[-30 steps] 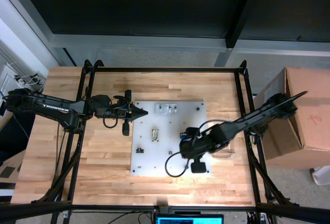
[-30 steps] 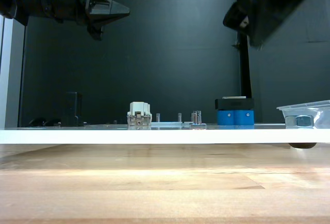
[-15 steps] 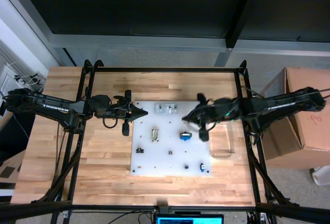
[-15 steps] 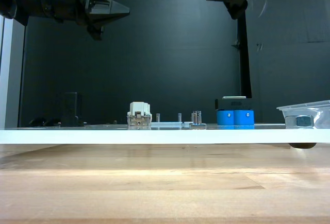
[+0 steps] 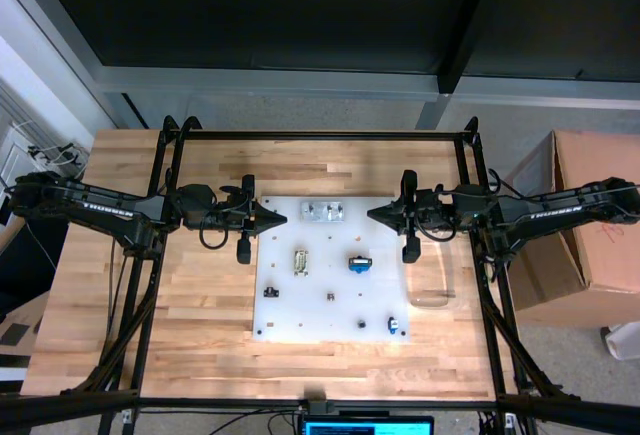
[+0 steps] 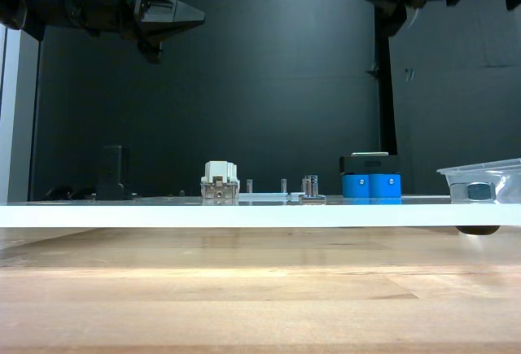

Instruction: Pick the M12 nut and place it on its threads and fasten

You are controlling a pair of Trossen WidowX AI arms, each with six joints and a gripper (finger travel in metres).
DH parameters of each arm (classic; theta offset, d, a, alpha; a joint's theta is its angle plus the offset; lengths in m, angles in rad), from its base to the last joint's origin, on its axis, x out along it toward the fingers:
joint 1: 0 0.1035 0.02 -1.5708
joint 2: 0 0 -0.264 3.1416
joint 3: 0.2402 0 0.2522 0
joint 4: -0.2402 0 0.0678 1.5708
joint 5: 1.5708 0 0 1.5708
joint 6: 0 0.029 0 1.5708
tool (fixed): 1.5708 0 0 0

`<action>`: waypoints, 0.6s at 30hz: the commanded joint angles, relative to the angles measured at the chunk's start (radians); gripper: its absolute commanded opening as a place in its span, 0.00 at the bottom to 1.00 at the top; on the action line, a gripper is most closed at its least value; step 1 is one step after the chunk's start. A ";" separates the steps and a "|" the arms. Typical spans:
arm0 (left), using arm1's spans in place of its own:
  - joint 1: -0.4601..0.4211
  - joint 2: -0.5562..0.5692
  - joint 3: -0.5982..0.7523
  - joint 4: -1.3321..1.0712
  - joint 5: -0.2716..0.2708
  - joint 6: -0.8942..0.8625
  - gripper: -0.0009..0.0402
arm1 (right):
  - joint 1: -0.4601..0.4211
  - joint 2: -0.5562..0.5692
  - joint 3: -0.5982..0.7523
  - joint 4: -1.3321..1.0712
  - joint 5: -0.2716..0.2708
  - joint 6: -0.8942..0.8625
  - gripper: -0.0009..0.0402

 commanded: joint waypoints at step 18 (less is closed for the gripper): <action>0.000 0.000 0.000 0.003 0.000 0.000 0.02 | -0.122 0.008 -0.039 0.059 -0.183 0.011 0.02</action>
